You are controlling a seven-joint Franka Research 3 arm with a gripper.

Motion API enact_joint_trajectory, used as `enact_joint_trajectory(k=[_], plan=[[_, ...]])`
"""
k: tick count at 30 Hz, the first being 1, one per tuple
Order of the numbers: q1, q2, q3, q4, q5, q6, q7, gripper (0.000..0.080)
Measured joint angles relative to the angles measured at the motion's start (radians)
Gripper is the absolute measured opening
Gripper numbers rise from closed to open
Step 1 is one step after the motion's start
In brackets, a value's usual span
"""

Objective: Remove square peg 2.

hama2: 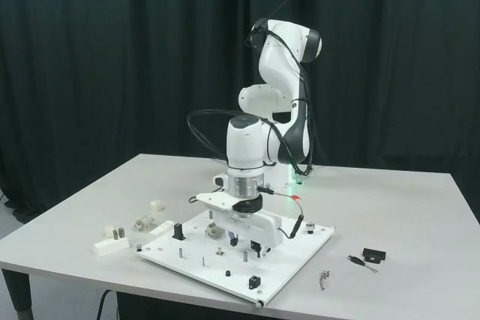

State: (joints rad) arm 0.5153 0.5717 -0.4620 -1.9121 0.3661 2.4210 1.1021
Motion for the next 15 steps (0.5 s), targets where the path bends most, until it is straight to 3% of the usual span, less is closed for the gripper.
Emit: enact_joint_trajectory(k=[15], plan=[[-0.016, 0.018, 0.019, 0.004, 0.000, 0.033, 0.005, 0.0800]])
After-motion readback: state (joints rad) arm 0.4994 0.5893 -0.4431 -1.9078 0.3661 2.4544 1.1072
